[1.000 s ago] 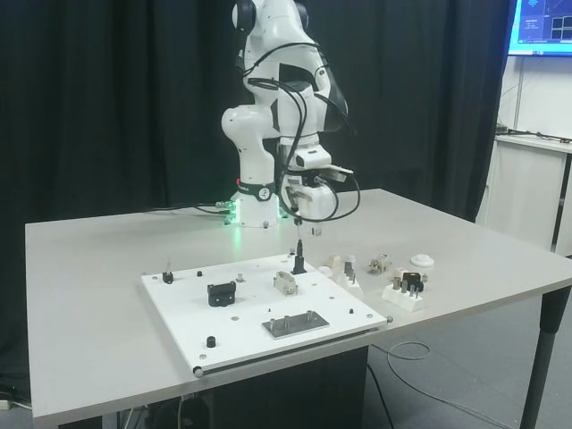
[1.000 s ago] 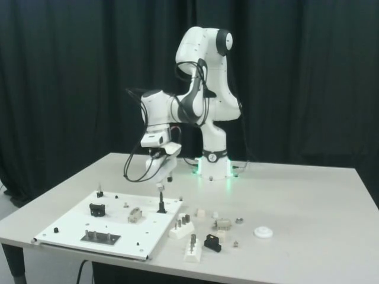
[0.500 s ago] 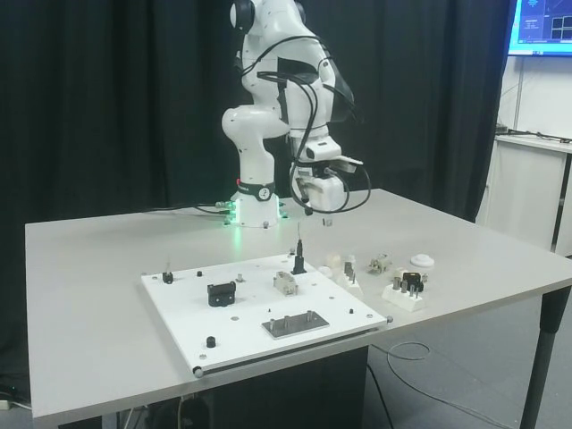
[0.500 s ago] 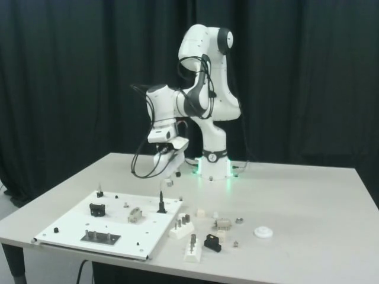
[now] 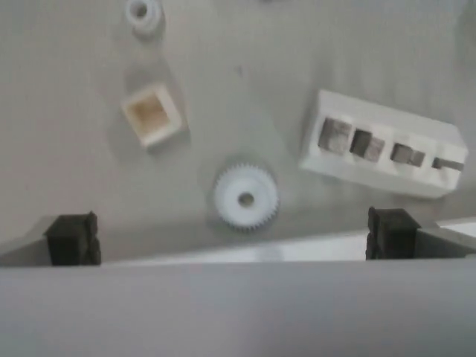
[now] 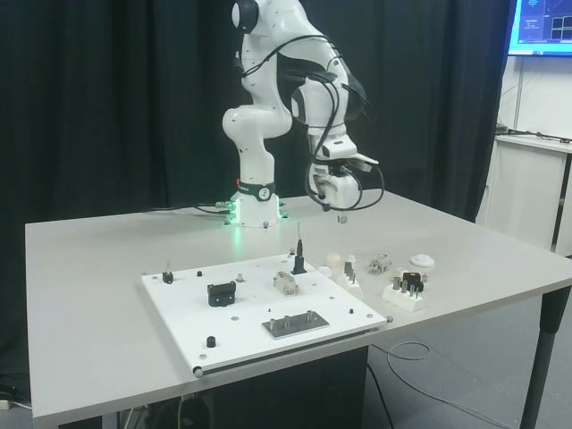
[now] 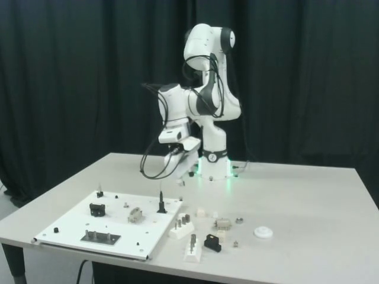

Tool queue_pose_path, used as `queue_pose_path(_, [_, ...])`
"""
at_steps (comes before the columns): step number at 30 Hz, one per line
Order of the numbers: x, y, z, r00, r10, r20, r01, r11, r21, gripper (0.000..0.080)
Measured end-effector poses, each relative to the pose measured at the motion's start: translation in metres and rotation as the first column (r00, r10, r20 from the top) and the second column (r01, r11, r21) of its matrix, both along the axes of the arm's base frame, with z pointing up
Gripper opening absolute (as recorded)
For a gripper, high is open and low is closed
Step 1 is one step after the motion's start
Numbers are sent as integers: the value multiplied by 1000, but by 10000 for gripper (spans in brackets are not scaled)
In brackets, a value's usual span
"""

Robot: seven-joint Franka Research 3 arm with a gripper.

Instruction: Pick waterproof.

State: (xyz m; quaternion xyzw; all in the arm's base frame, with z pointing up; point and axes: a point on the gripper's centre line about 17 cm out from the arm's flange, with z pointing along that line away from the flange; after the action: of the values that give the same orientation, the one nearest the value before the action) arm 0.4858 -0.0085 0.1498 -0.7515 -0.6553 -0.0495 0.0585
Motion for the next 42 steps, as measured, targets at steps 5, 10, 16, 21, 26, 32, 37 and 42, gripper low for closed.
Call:
queue_pose_path(5, [0, 17, -6, 996, -88, -17, 88, 996, -10, 800])
queue_pose_path(10, [-1, 31, -14, 986, -163, -32, 162, 986, -31, 800])
queue_pose_path(16, [-3, 45, -26, 968, -248, -47, 245, 967, -72, 800])
queue_pose_path(21, [-3, 57, -36, 944, -326, -47, 320, 942, -98, 800])
queue_pose_path(26, [-1, 67, -45, 915, -402, -37, 395, 911, -118, 800])
queue_pose_path(32, [0, 77, -56, 899, -437, -21, 431, 893, -132, 800])
queue_pose_path(37, [0, 82, -65, 858, -513, -11, 507, 851, -137, 800])
queue_pose_path(42, [-1, 87, -72, 800, -600, -8, 592, 793, -144, 800])
